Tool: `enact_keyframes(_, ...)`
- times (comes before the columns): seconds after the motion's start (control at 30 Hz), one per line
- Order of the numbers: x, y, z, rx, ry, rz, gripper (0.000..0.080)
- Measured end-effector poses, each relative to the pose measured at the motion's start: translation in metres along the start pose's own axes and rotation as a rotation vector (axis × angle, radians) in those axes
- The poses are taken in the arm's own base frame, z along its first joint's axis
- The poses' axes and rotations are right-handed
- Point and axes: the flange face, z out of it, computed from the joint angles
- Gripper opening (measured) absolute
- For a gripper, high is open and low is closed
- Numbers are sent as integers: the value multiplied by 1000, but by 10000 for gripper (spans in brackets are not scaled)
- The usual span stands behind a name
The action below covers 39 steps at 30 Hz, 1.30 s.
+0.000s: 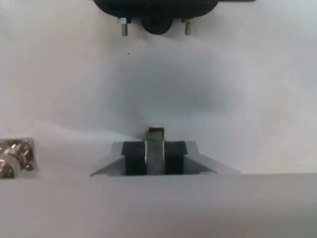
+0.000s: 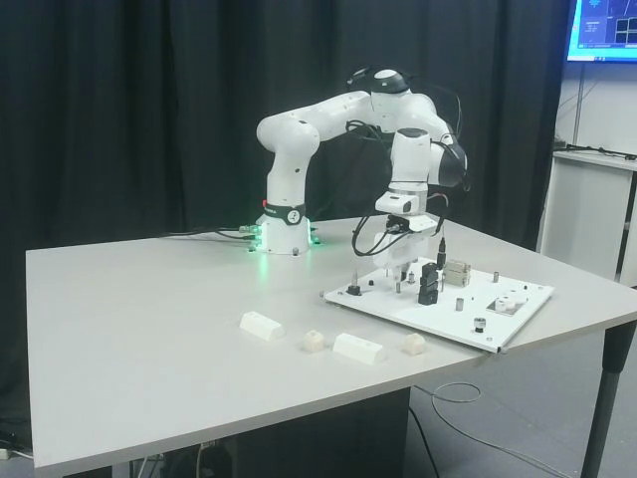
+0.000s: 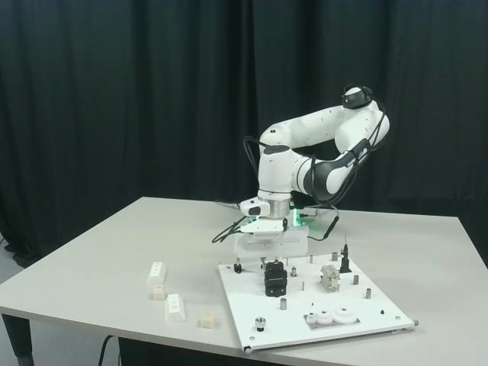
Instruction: Insert square peg 2.
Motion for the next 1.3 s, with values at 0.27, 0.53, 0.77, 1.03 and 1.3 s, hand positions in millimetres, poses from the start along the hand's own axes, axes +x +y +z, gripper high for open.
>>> enact_keyframes(0.27, 0, 0, 1, 5, 9, 3, 77)
enact_keyframes(0.53, 0, 0, 1, 4, 10, -7, 77)
enact_keyframes(0.77, 0, 0, 1, 6, 8, -35, 77)
enact_keyframes(1.03, -1, 1, 1, 9, 7, -41, 77)
enact_keyframes(1.3, -1, 4, 1, 26, 11, -6, 77)
